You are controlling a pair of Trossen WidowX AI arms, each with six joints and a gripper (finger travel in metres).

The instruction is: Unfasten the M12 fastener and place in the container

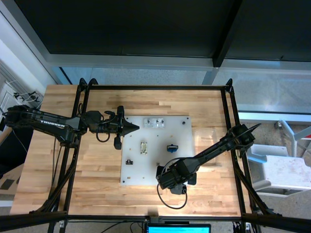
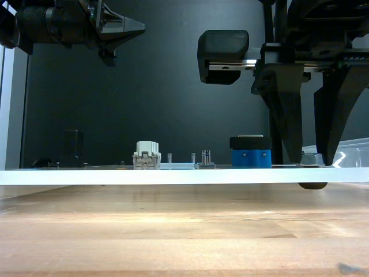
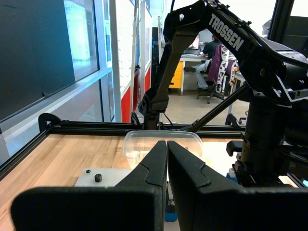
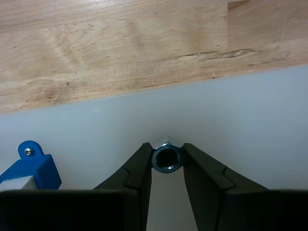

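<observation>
Two arms; right gripper (image 2: 312, 157) clamped on the nut (image 4: 166, 160), lower right of the low view.
Right arm reaches steeply down at the board's (image 1: 141, 170) near right edge; left gripper (image 1: 134, 127) hovers level, upper left, fingers together. From above the gripper hides the nut; whether it sits on its stud is unclear. Bore faces up, axis vertical; tray (image 1: 205, 137) lies beside the board.

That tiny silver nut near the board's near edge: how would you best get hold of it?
Take the nut by its outer sides, coming straight down from above. It sits low on the white board with its hole facing up, so only its flanks offer grip. The right gripper does just that, one finger pressed on each side. The left gripper hangs shut above the board's left edge.
</observation>
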